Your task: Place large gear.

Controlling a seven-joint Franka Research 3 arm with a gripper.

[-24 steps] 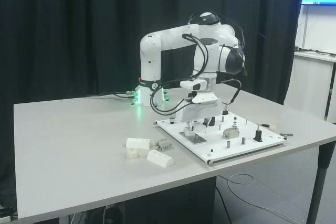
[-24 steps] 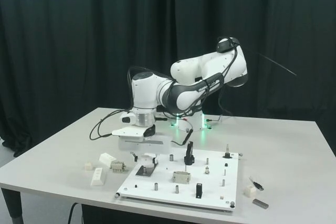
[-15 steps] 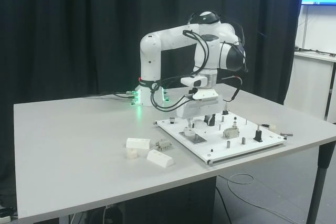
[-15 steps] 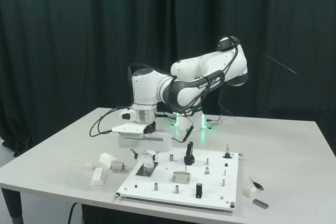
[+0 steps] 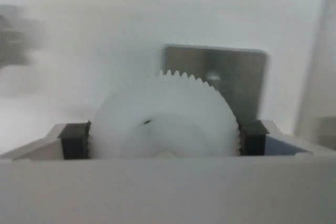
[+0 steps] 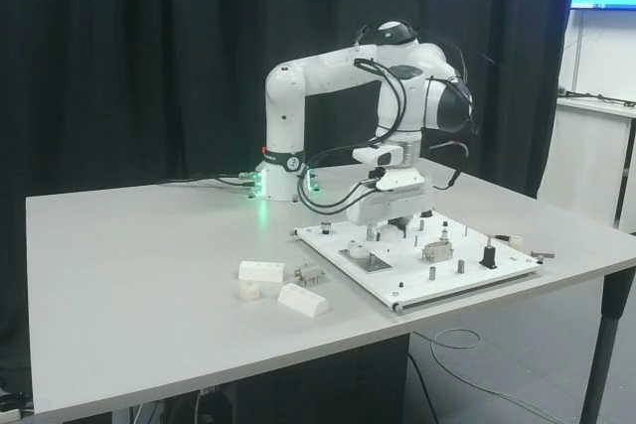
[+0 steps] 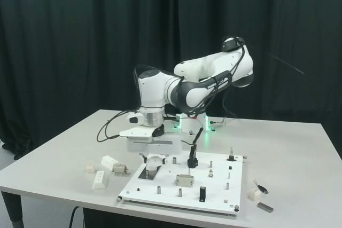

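grey table (image 6: 129,255) bears white board (image 6: 467,280); black curtains (image 6: 149,57) behind.

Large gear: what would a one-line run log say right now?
pincer: shut on large gear | position: over grey plate | placing: not yet done

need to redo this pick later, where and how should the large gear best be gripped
Grip the large gear across its toothed rim, on two opposite edges, coming straight down from above. It is a flat round disc lying level, so its rim offers the only opposed faces. The gripper shows this now: black pads sit against either side of the rim, over the grey plate.
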